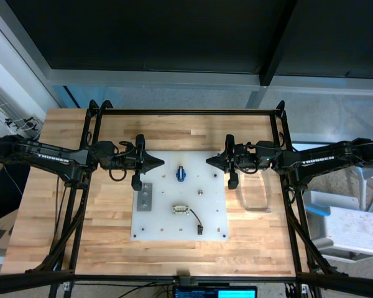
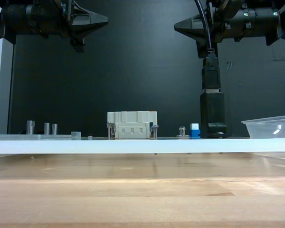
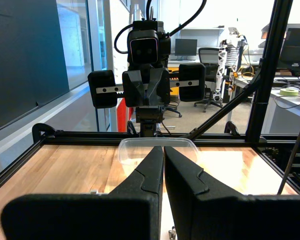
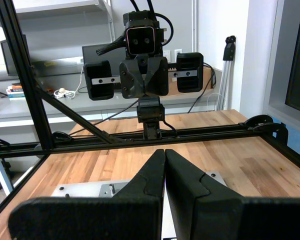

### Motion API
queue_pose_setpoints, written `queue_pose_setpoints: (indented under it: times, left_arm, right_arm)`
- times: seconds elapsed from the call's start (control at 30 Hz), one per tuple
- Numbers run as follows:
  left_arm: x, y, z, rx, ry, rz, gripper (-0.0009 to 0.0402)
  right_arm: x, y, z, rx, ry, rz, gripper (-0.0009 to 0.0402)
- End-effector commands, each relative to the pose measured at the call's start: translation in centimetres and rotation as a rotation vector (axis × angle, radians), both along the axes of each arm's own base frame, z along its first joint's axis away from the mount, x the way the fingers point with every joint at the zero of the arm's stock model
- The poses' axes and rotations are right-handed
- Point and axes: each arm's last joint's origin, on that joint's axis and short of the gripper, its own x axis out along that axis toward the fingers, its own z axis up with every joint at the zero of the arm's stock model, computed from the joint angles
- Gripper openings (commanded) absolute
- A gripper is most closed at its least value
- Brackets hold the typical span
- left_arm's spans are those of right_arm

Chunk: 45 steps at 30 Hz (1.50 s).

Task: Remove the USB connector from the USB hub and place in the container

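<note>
- One USB connector stands plugged upright in the USB hub at the white board's near edge, not yet removed.
- Farther right, the container waits beside the board.
- Farthest, the left gripper and right gripper hover high with claws pinched closed, holding nothing.

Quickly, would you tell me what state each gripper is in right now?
Left gripper: shut, empty, raised over the white board.
Right gripper: shut, empty, raised over the white board.
</note>
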Motion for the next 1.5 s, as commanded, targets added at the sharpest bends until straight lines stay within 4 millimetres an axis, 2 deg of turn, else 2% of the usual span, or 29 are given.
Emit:
queue_pose_setpoints:
  times: [0.03, 0.73, 0.87, 1.0, 1.13, 1.5]
  left_arm:
    - [0.0, 0.0, 0.0, 0.0, 0.0, 0.0, 0.0001]
    - [0.0, 0.0, 0.0, 0.0, 0.0, 0.0, 0.0001]
    - [0.0, 0.0, 0.0, 0.0, 0.0, 0.0, 0.0001]
    - [0.0, 0.0, 0.0, 0.0, 0.0, 0.0, 0.0001]
    - [0.0, 0.0, 0.0, 0.0, 0.0, 0.0, 0.0001]
    - [0.0, 0.0, 0.0, 0.0, 0.0, 0.0, 0.0001]
  right_arm:
    - [0.0, 0.0, 0.0, 0.0, 0.0, 0.0, 0.0]
    - [0.0, 0.0, 0.1, 0.002, -0.005, 0.001, 0.0]
    - [0.2, 0.0, 0.7, 0.008, 0.005, 0.002, 0.0]
    - [0.7, 0.0, 2.0, 0.035, 0.07, 0.003, 0.0]
    - [0.9, 0.1, 3.5, 0.035, 0.214, 0.007, 0.0]
    - [0.1, 1.2, 6.0, 0.063, 0.502, 0.035, 0.0]
